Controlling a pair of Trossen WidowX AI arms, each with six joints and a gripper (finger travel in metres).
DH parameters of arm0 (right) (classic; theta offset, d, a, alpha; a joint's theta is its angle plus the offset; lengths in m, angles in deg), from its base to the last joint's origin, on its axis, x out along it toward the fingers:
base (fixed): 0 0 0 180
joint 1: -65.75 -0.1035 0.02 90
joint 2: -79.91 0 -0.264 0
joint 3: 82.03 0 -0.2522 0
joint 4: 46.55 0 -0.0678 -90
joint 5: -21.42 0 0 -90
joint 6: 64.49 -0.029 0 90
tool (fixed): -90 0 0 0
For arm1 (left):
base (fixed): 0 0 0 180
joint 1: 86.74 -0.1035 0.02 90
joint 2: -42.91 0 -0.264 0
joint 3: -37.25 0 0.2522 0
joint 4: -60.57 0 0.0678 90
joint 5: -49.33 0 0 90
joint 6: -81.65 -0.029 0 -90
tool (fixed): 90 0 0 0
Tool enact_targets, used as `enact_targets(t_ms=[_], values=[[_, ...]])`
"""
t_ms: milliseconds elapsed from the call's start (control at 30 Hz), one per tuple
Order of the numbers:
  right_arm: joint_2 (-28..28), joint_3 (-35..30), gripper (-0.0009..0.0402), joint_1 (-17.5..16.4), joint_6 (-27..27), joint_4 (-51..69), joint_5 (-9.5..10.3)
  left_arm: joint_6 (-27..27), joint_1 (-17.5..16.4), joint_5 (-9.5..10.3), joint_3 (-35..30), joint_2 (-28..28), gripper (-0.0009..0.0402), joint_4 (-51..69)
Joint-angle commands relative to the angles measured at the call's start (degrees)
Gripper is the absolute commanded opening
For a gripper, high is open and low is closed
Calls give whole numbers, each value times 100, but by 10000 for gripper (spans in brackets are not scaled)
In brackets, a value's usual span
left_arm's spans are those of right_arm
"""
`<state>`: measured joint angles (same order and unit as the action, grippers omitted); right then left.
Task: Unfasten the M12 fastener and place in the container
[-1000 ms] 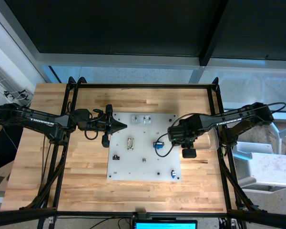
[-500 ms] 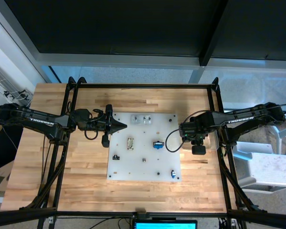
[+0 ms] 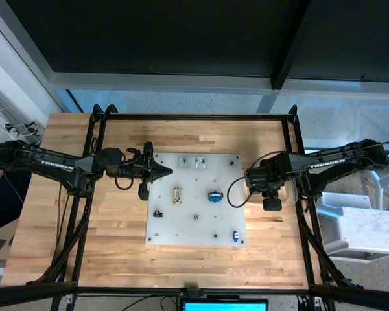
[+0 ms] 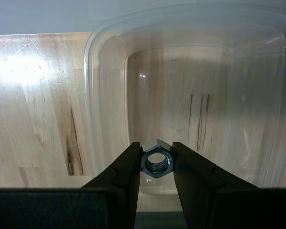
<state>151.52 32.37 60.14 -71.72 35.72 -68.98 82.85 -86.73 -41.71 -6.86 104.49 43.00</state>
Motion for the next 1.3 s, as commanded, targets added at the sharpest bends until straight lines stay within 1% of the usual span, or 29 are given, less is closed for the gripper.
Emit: enact_targets(t_ms=[33,433,700,900,1300], values=[[7,-7,38,0,2,4,-2,-2,0,0,-2,2,0,-2],[7,-7,152,0,2,31,-11,-2,0,0,-2,2,0,-2],[7,-7,207,-2,0,37,-9,-2,0,0,-2,2,0,-2],[7,-7,230,-2,7,37,-9,-2,0,0,-2,2,0,-2],[7,-7,231,-2,7,-15,-4,-2,0,0,-2,2,0,-2]])
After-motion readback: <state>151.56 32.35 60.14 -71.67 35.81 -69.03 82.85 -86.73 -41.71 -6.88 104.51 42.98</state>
